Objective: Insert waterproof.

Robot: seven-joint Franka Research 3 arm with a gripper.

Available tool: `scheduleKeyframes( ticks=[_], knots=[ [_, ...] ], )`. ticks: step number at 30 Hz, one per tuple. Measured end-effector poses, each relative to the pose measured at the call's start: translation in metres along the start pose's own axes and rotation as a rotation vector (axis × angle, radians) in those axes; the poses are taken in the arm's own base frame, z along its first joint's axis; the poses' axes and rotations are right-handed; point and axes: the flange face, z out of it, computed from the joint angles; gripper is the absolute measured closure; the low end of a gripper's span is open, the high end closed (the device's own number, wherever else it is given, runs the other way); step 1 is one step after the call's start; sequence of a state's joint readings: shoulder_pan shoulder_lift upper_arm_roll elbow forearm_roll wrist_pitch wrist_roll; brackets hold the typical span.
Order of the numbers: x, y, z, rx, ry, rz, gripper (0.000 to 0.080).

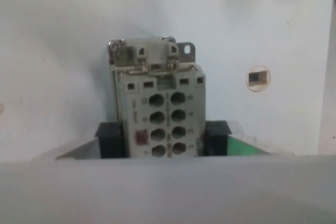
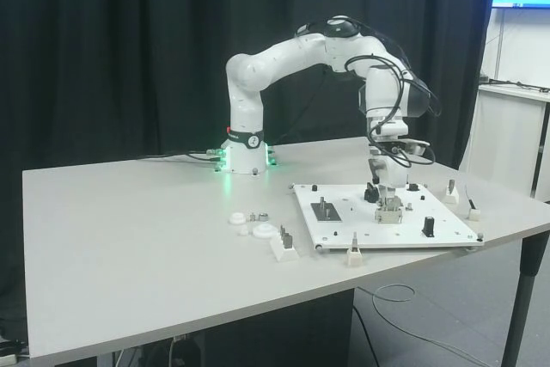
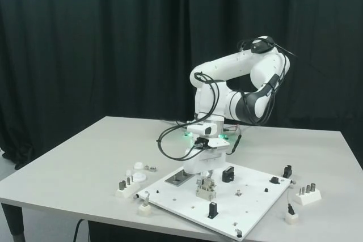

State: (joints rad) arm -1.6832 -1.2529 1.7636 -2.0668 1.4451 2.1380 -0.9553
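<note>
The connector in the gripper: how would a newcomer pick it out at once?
Start at the white board on the grey table, where the white arm comes down. Directly under the gripper stands the grey connector block, clamped between the black fingers. Unlike the smaller parts around it, its face carries two columns of round sockets.

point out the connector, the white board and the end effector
connector (image 1: 160,114), wrist view, its face with the round holes
white board (image 2: 447,228), first room view, bare front part
end effector (image 3: 205,175), second room view, between the fingertips
</note>
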Motion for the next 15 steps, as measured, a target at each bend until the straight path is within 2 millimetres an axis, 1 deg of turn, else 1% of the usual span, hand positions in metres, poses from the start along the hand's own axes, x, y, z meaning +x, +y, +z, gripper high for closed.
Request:
scheduleKeyframes(
  ticks=[15],
  knots=[
    [-0.0006, 0.0004, 0.0005, 0.003, 0.004, -0.018, 0.0481]
  ],
)
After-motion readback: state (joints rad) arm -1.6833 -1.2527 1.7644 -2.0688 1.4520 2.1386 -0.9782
